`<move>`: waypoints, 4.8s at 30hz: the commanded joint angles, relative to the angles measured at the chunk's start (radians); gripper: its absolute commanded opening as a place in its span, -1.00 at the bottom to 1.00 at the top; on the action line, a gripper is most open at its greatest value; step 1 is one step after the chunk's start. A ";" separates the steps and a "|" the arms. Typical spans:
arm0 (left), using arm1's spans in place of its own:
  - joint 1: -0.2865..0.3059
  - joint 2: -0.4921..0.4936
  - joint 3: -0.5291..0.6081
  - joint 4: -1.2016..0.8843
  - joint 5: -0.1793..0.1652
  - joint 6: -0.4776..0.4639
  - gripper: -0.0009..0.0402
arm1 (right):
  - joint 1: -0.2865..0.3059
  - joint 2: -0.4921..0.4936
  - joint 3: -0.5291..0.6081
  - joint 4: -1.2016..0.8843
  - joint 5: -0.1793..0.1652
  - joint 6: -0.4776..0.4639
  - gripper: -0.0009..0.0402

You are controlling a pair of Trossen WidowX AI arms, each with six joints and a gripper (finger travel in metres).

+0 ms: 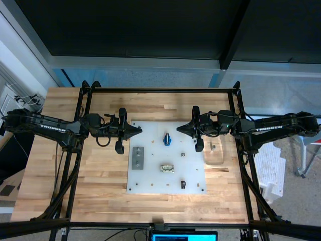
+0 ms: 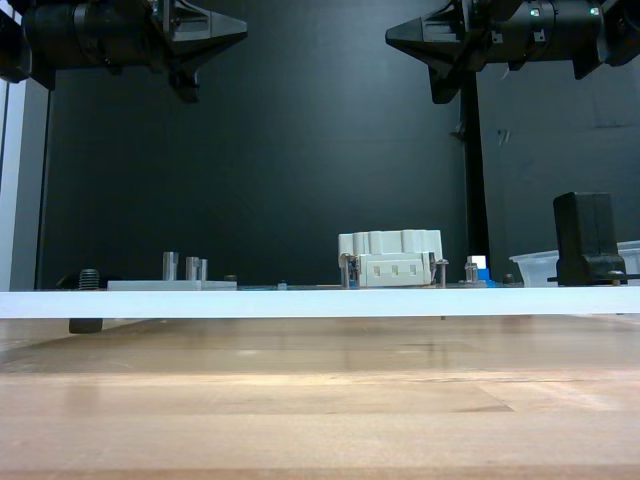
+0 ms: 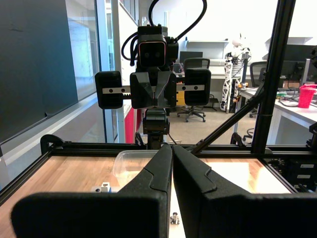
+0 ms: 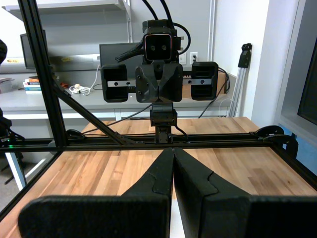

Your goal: Pick the 16mm bar and install on taskboard

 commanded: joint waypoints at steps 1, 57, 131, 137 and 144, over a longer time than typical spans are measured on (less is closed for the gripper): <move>0.000 0.000 0.000 0.000 0.000 0.000 -0.96 | 0.000 0.000 0.000 -0.019 0.008 0.001 -0.96; 0.000 0.000 0.000 0.000 0.000 0.000 -0.96 | -0.042 0.002 0.539 -1.772 0.091 -0.081 -0.96; 0.000 0.000 0.000 0.000 0.000 0.000 -0.96 | 0.097 0.107 0.154 -1.547 0.114 0.026 0.07; 0.000 0.000 0.000 0.000 0.000 0.000 -0.96 | 0.108 0.107 0.154 -1.534 0.114 0.073 0.07; 0.000 0.000 0.000 0.000 0.000 0.000 -0.96 | 0.116 0.107 0.134 -1.512 0.137 0.161 0.07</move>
